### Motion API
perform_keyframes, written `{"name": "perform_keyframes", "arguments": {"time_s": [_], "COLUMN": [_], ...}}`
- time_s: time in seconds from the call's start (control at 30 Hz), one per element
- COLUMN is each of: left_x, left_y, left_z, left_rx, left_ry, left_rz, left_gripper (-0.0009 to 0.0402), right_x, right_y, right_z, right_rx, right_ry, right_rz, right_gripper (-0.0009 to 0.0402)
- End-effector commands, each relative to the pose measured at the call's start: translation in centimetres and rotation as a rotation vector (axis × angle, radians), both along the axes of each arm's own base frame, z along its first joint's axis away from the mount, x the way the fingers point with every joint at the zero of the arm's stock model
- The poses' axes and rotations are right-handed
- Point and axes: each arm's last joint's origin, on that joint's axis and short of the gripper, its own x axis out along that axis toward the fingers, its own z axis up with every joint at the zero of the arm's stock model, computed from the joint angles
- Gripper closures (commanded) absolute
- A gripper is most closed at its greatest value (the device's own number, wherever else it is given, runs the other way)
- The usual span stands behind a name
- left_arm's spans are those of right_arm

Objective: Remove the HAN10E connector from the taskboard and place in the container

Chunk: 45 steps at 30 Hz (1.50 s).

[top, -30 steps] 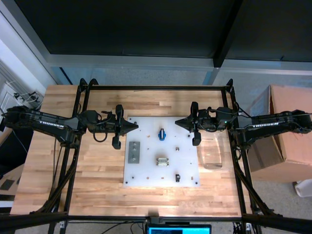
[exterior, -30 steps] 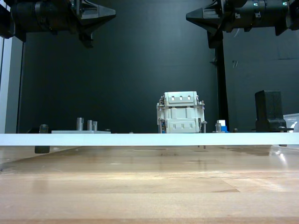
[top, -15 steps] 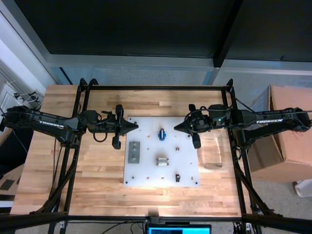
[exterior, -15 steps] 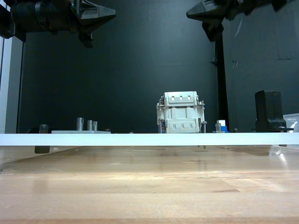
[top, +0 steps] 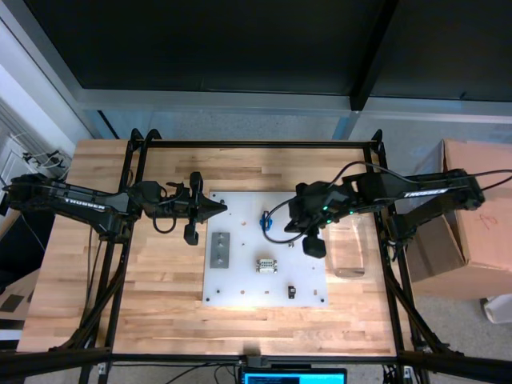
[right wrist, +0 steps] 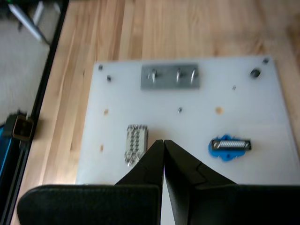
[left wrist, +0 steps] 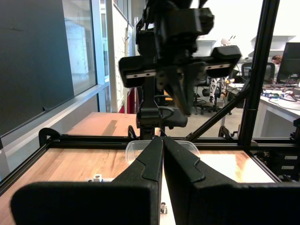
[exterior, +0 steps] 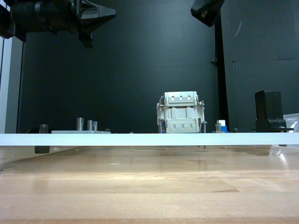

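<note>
White plastic is the taskboard (top: 240, 280), lying flat on the wooden table (top: 160, 308). The HAN10E connector (top: 266, 265) stands upright in its seat near the middle of the board, and in the low view it looks fully in, with nothing touching it. I think it sits there because the seat grips its lower half, so it must be pulled straight up. The clear container (top: 352, 264) lies on the table just beside the board's right edge, on the side of my right arm, which I judge makes the carry short. My right gripper (right wrist: 163, 143) has its two fingers pressed together and holds nothing. It is over the far half of the board, near the blue connector (top: 266, 220), and tipped downward, so its camera looks along the fingers onto the board with the HAN10E connector just beside the fingertips. In the low view only a part of it shows, high above the connector, so I cannot say exactly how high it is, only that it is well clear. The right arm reaches inward from its edge. My left gripper (left wrist: 162, 140) also has its fingers closed on nothing. It hangs level above the board's left edge, pointing across toward the right arm, with the left arm stretched almost straight from its side. Near it on the board is a grey block with pins (top: 219, 250). Before any grasp I would need to open the right fingers.
</note>
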Motion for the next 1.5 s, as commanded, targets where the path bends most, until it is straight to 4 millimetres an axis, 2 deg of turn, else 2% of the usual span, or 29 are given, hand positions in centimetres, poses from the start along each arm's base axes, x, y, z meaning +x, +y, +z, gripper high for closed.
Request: {"name": "perform_keyframes", "arguments": {"time_s": [0.03,0.3,0.57,1.07,1.3,1.5], "left_x": [0.0,0.0,0.0,0.0,0.0,0.0], "left_y": [0.0,0.0,0.0,0.0,0.0,0.0], "left_z": [0.0,0.0,0.0,0.0,0.0,0.0], "left_rx": [0.0,0.0,0.0,0.0,0.0,0.0], "left_ry": [0.0,0.0,0.0,0.0,0.0,0.0], "left_rz": [0.0,0.0,0.0,0.0,0.0,0.0], "left_gripper": [0.0393,0.0393,0.0393,0.0393,0.0393,0.0393], "right_x": [1.1,3.3,4.8,5.0,5.0,5.0], "right_y": [1.0,2.9,3.8,4.0,4.0,4.0], "right_z": [0.3,0.1,-1.0,-1.3,-1.3,-1.4], "right_rx": [-0.005,-0.075,-0.094,-0.097,-0.108,-0.107], "right_ry": [0.069,0.22,0.319,0.327,0.324,0.323], "right_rz": [0.01,-0.013,-0.005,-0.007,-0.015,-0.034], "right_gripper": [0.0393,0.0393,0.0393,0.0389,0.0355,0.029]}}
